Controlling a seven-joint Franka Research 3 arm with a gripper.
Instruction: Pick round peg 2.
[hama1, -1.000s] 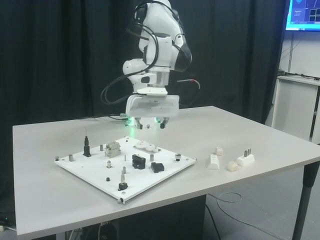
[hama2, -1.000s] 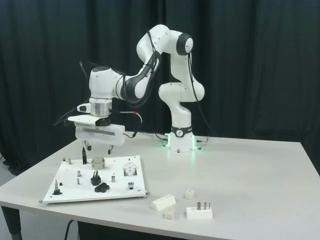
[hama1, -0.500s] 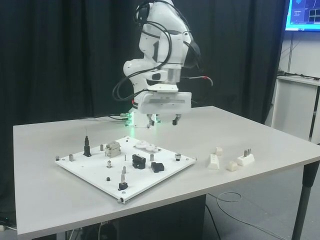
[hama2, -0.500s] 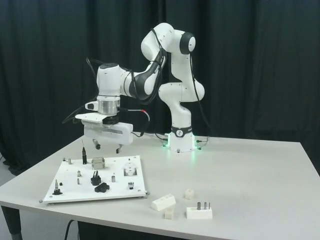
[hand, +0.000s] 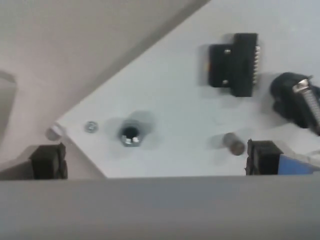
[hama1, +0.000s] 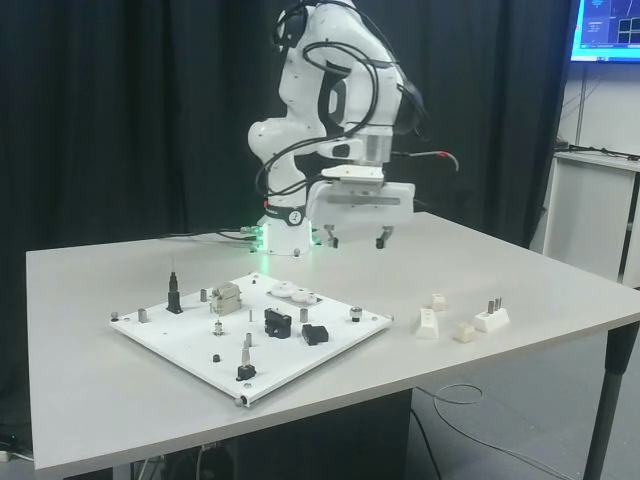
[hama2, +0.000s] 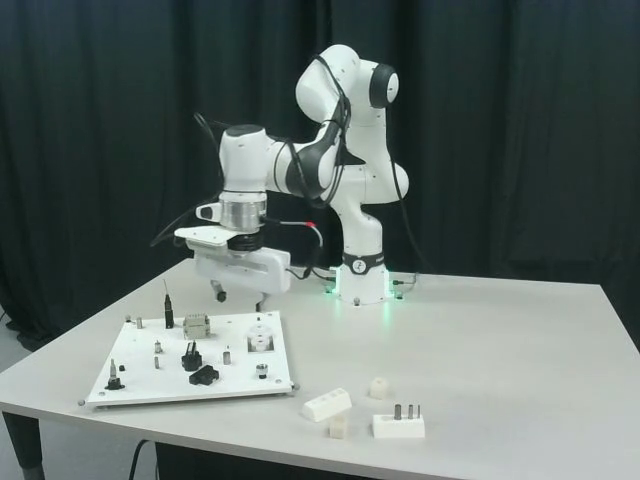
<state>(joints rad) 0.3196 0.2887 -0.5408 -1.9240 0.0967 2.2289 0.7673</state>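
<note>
The white arm (hama2: 300, 165) bends forward from its base (hama2: 362, 285), where a green light shines. Its gripper (hama2: 240, 294) hangs above the far edge of the white board (hama2: 140, 385). Near the front table edge stands a small white block (hama2: 398, 427) with two pegs (hama2: 405, 410).

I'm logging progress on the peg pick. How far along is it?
Done: nothing yet. In hand: the tool hovers open and empty, well above the grey table near the white board, touching nothing. Left: reach the peg, close on it and lift it. Two pegs stand in a white block near the table's front edge, but I cannot tell which is the target.
</note>
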